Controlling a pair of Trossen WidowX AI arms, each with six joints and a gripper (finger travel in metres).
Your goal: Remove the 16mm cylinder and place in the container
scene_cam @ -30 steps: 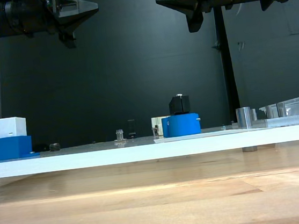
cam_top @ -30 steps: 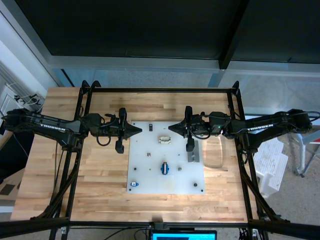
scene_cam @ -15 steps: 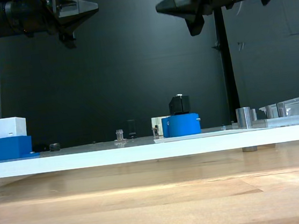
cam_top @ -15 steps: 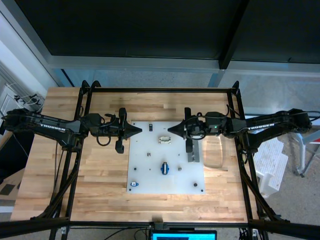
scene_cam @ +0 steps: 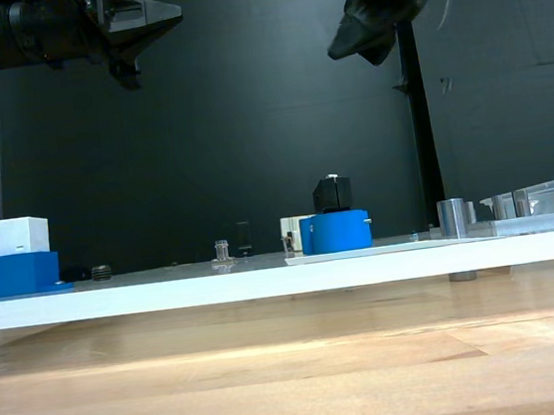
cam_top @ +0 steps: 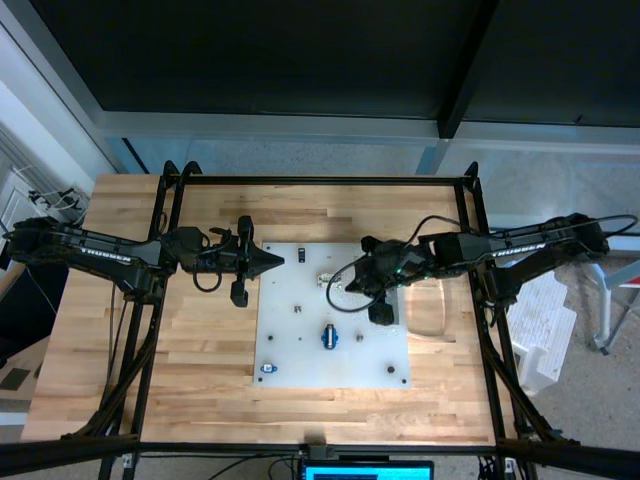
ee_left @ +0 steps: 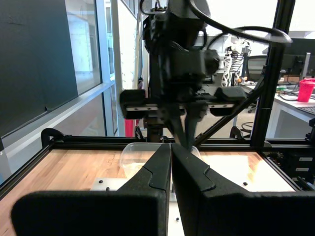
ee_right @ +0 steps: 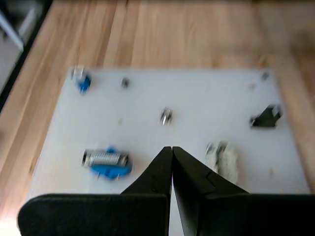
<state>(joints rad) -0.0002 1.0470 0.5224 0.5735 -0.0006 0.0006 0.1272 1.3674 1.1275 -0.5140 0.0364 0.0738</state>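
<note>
Right gripper [ee_right: 172,148]: fingers pressed together on nothing; high over the right half of the white board [cam_top: 300,345], nose tipped down toward it; a second ago it lay level, pointing straight across at the other arm, so it has dipped and swung toward the near edge
Left gripper [ee_left: 171,146]: fingers together too, holding nothing, high and level over the board's far left corner, just where it was a second ago
Table [cam_top: 180,380]: light wood, with everything else sitting on it
Board: flat in the middle of the table, unmoved, dotted with small fittings
Container [cam_top: 443,330]: clear tray on the wood just off the board's right edge, same spot as before
16mm cylinder [scene_cam: 452,217]: upright in its hole in the board, right of the blue fitting [scene_cam: 336,231], lower end showing beneath the board; well below the right gripper, untouched, not shifted
</note>
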